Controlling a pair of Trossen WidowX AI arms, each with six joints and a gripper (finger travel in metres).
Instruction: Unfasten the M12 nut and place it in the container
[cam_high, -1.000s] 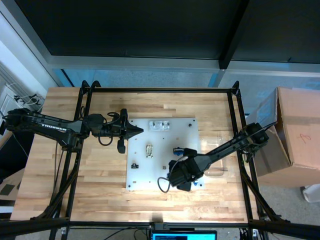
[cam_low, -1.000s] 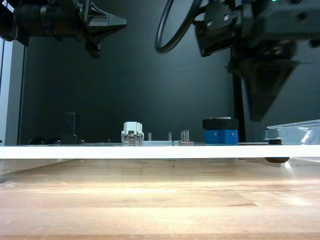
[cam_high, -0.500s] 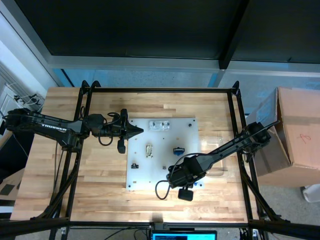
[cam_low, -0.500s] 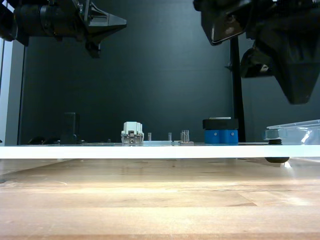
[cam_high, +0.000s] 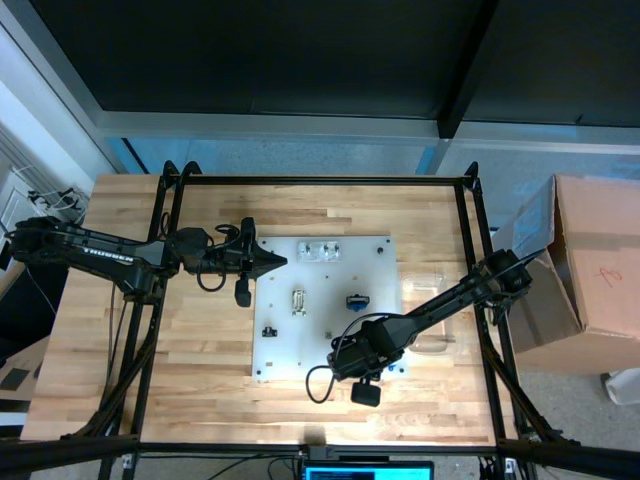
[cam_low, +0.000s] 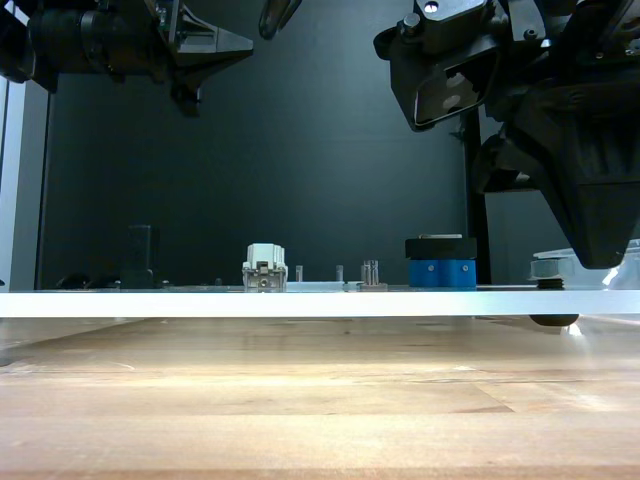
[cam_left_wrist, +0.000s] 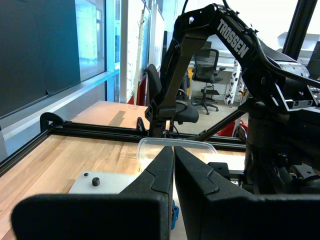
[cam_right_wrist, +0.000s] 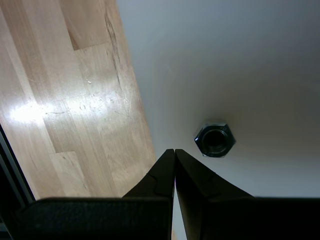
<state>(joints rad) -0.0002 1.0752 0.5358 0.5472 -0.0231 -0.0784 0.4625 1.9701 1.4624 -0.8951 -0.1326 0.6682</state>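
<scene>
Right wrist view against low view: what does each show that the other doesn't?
Only the right wrist view shows the M12 nut from above, a hexagon apart from the shut, empty right pincer. Only the low view shows the nut sitting on its stud, and the left pincer raised at the left. Both show the nut ungripped, close to the right pincer.

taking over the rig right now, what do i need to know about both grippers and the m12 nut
Left gripper: shut, empty, held high over the board's left side.
Right gripper: shut, empty, pointing down over the board's near right edge, beside the nut but not touching it.
M12 nut: on its stud on the white board, not held.
Container: right of the board, no nut seen in it.
Done: nothing visible; I cannot tell if the nut is loosened.
Left: unfasten the nut, lift it off, place it in the container.
</scene>
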